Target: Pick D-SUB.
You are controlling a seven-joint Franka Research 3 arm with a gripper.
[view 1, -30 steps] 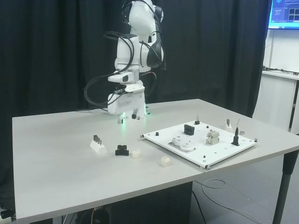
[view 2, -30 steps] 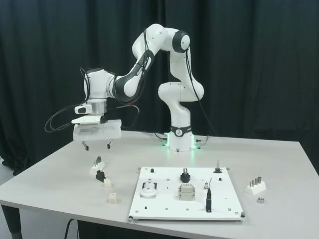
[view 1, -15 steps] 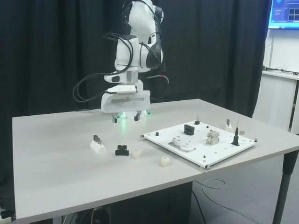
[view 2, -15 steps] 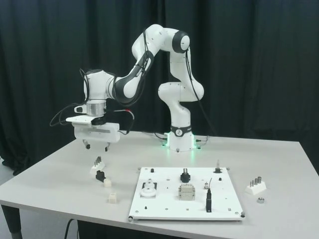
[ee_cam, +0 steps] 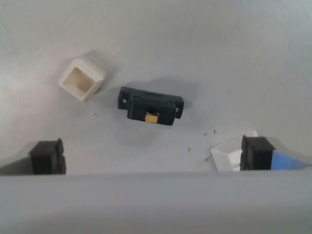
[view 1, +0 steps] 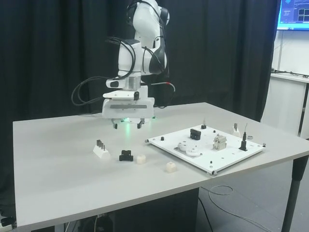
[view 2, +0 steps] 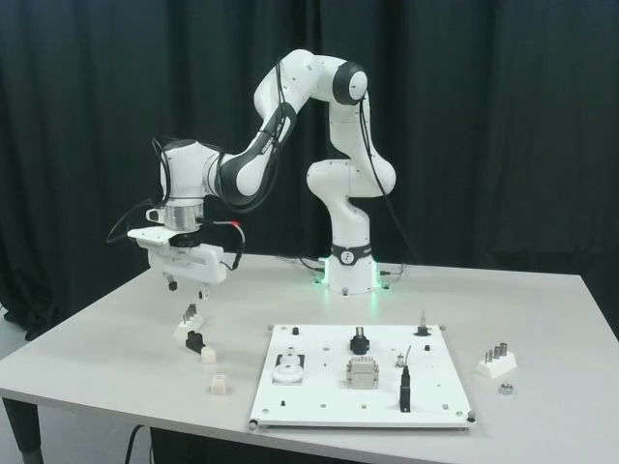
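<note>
The wide-open gripper (ee_cam: pixel 151 155) should centre over the small black plastic D-SUB connector (ee_cam: pixel 151 106), probably squarely, then descend.

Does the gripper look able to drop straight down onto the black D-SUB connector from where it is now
Probably yes. The gripper hangs open above the D-SUB connector, which lies alone on the grey table; the hollow white cube sits apart beside it.
</note>
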